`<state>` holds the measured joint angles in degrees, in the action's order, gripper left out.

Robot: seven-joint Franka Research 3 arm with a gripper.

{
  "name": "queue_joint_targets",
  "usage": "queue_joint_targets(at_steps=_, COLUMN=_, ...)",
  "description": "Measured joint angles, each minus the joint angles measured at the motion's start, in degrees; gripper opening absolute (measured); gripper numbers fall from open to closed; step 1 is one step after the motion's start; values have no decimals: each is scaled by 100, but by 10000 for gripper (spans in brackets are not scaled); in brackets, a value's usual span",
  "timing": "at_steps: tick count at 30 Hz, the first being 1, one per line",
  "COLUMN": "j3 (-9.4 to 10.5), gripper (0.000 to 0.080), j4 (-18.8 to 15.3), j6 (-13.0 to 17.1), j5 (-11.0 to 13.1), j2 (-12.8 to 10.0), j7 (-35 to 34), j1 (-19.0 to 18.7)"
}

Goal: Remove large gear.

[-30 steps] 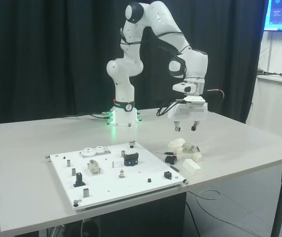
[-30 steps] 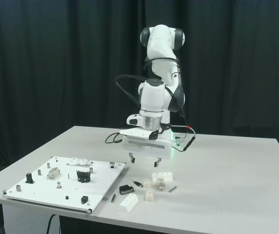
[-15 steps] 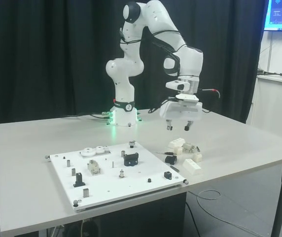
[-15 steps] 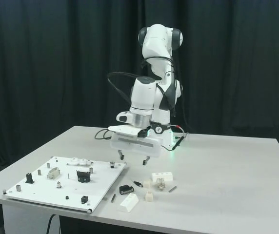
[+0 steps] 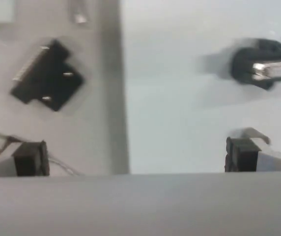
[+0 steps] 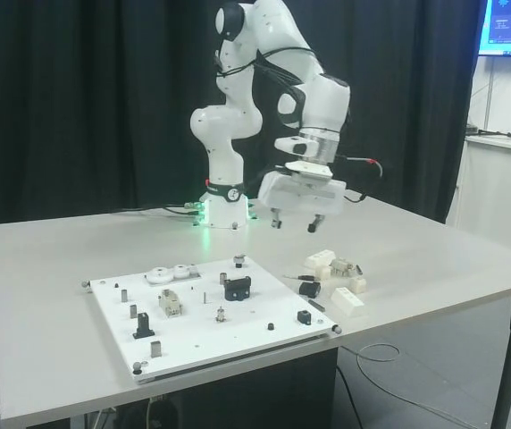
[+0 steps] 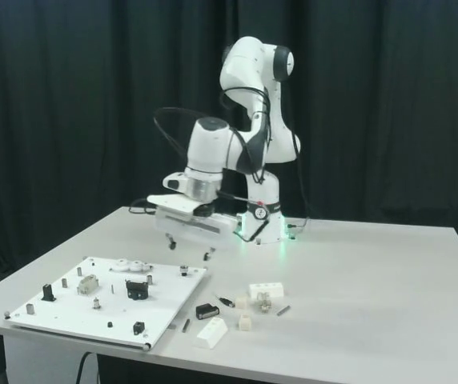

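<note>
The grey table (image 6: pixel 59 259) is spanned by the white board (image 6: pixel 238 331), kept flat for part access. The gripper (image 6: pixel 293 222) is held above its edge, fingers spread and empty. The large gear (image 6: pixel 159 276) is seated near the board's far edge.

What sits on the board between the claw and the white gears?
In the first room view, one small upright peg stands between the claw and the white gears; otherwise bare white board.

End effector (image 6: pixel 292 221) aloft, fingers apart.
</note>
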<state>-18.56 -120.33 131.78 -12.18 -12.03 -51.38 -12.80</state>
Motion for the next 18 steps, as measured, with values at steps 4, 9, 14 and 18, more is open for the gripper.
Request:
queue_joint_targets(at_steps=4, j3=-2, gripper=800, j4=40, j6=-112, j5=-7, j2=52, j7=-56, j1=207)
queue_joint_targets(at_steps=9, j3=-18, gripper=800, j4=58, j6=-165, j5=-71, j2=114, j7=-79, j1=468)
queue_joint_targets(at_steps=14, j3=-79, gripper=800, j4=59, j6=-165, j5=-186, j2=149, j7=-79, j1=699)
queue_joint_targets(at_steps=18, j3=-160, gripper=800, j4=59, j6=-164, j5=-272, j2=155, j7=-35, j1=867)
